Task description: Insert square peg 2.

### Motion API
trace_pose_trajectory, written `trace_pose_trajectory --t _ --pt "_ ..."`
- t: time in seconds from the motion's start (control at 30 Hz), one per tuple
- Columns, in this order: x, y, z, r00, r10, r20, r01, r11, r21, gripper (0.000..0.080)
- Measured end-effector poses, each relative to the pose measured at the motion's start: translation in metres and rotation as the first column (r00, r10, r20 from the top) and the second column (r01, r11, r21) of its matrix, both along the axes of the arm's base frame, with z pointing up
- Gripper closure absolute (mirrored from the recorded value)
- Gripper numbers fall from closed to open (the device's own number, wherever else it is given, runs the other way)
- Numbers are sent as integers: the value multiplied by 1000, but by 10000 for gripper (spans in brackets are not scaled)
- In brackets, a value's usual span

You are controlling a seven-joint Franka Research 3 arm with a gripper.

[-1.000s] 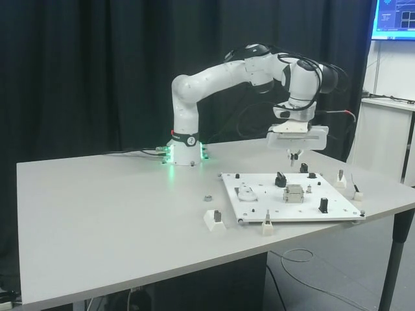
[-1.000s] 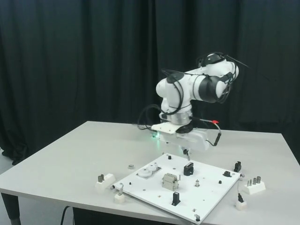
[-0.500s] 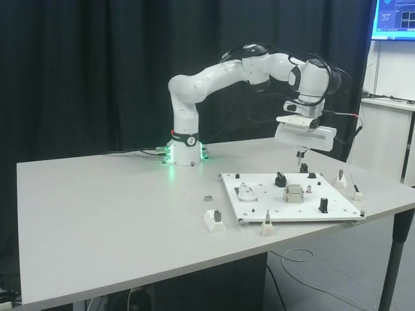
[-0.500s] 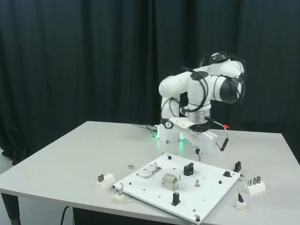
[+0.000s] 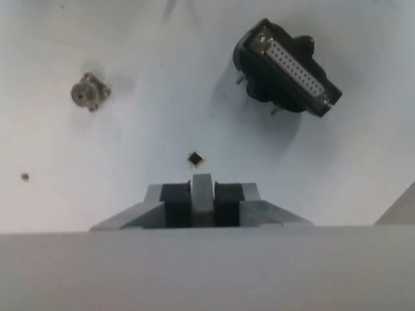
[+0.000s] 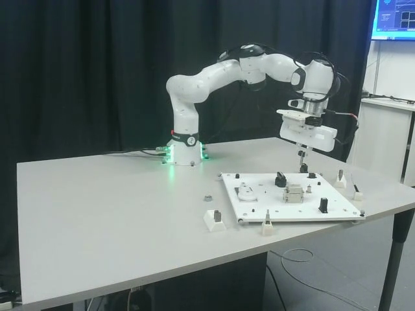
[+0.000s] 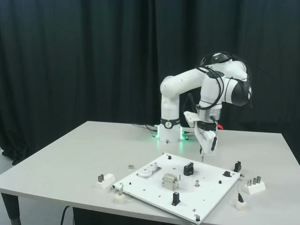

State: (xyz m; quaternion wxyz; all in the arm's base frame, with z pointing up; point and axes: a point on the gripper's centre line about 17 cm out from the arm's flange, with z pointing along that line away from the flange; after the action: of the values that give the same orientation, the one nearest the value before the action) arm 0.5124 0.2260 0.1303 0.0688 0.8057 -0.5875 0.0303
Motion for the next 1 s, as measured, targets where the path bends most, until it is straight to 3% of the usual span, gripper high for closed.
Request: trace_pose_trajectory --t 0.2,0.47,1.0 --pt "1 2 -4 987 -148 57 150 988 -31 731" --pt "2 0 -9 953 -285 107 291 956 -45 731" --pt "2 -8 -14 894 -426 139 434 900 -33 731"
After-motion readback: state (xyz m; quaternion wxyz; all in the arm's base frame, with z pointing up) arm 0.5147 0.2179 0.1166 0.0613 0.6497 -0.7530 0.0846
